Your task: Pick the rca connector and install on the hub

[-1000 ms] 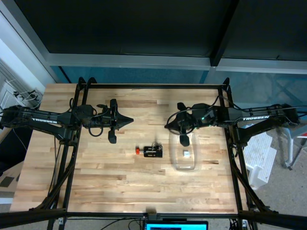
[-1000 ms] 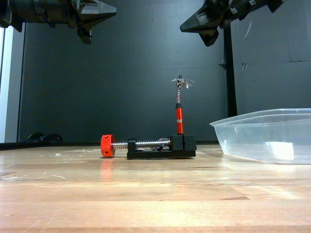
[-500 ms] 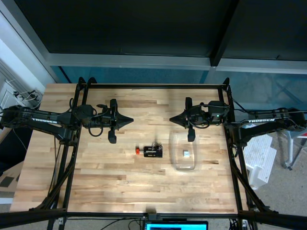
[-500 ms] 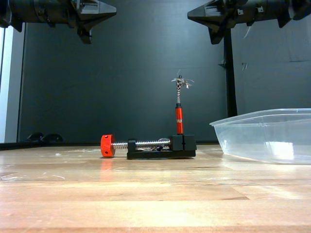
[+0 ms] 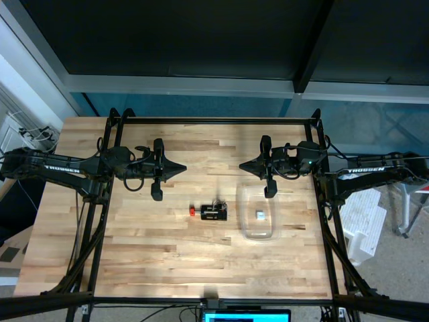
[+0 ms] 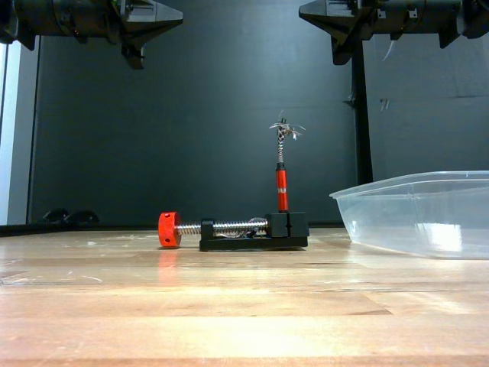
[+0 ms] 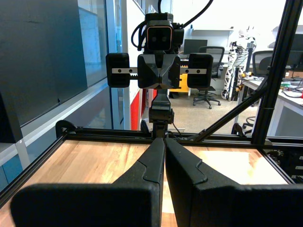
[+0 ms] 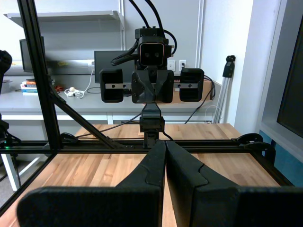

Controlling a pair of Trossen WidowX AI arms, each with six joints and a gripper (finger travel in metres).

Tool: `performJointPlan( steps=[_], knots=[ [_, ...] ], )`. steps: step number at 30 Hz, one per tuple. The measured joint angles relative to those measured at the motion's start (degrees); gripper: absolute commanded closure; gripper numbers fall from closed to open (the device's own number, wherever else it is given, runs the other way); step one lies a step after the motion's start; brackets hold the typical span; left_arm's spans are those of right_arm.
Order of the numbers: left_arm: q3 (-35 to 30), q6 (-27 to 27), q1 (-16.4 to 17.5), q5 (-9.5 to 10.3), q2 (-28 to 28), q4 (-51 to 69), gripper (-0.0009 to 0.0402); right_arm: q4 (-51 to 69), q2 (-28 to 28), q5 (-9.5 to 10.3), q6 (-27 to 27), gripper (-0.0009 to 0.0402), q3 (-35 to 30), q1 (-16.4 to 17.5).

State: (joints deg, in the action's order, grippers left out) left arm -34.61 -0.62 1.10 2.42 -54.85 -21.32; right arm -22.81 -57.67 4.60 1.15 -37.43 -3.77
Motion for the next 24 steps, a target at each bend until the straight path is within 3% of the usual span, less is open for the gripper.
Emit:
performJointPlan(
  steps=[24],
  knots=[
    [0.00, -0.02, 0.02, 0.00, 0.00, 0.02, 0.0392, -0.11, -0.02, -0.02, 1.49, 0.0393, 0.15, 0.02]
  ],
)
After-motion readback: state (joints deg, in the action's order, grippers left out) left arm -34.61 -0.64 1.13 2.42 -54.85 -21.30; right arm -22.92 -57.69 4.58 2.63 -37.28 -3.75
